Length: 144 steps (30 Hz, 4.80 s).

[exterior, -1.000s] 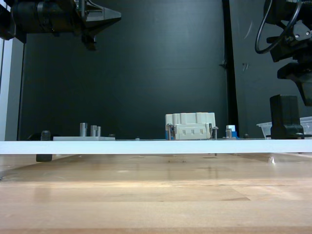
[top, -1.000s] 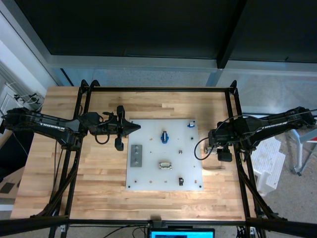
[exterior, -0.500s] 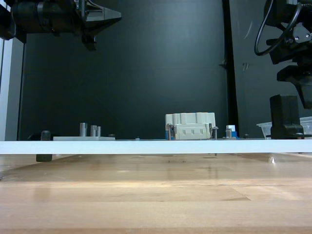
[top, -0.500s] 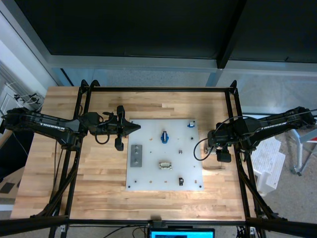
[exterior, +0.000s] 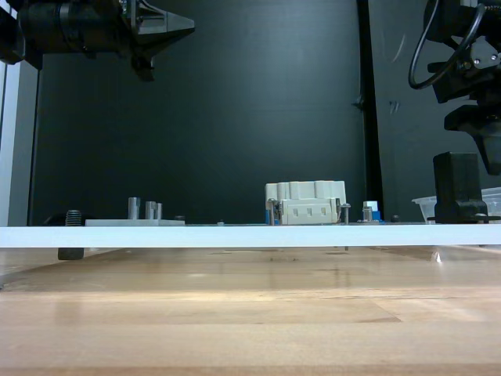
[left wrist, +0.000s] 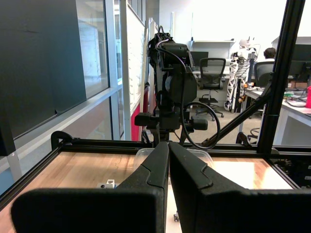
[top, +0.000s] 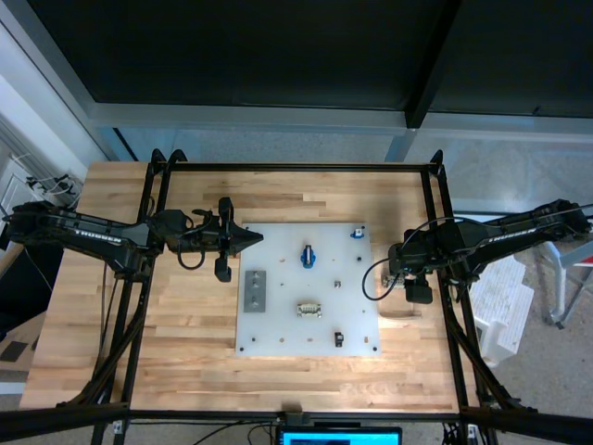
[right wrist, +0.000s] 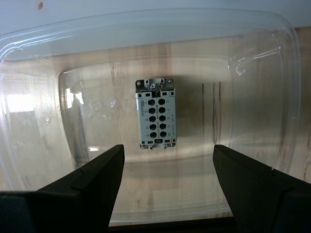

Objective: Pick the HAN10E connector and install on the hub

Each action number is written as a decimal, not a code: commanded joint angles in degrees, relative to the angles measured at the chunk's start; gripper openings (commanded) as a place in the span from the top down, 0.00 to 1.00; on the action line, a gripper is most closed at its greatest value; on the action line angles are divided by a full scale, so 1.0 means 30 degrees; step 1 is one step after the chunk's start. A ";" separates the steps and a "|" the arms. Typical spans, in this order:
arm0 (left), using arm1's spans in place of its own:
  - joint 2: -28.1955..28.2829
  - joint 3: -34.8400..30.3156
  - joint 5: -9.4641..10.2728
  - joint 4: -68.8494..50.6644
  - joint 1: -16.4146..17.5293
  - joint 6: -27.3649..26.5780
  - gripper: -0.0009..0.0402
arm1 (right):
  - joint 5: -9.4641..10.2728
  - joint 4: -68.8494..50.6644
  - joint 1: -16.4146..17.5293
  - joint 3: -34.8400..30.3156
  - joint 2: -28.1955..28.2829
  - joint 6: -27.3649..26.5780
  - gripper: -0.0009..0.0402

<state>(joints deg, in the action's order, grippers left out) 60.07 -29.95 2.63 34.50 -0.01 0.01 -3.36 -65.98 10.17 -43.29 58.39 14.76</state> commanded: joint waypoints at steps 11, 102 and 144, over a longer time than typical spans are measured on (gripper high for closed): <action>0.0007 0.0000 0.0000 0.0007 0.0000 0.0000 0.98 | -0.0029 0.0627 0.0036 0.0000 0.0335 -0.0015 0.36; 0.0007 0.0000 0.0000 0.0007 0.0000 0.0000 0.98 | -0.0022 0.8284 0.0036 0.0131 0.8327 -0.0066 0.97; 0.0007 0.0000 -0.0007 0.0007 0.0000 0.0000 0.98 | -0.0029 0.6382 0.0036 0.0058 0.5209 -0.0015 0.97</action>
<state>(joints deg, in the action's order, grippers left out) 60.10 -29.95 2.63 34.52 -0.01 0.01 -3.49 -45.87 10.26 -43.16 74.56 14.68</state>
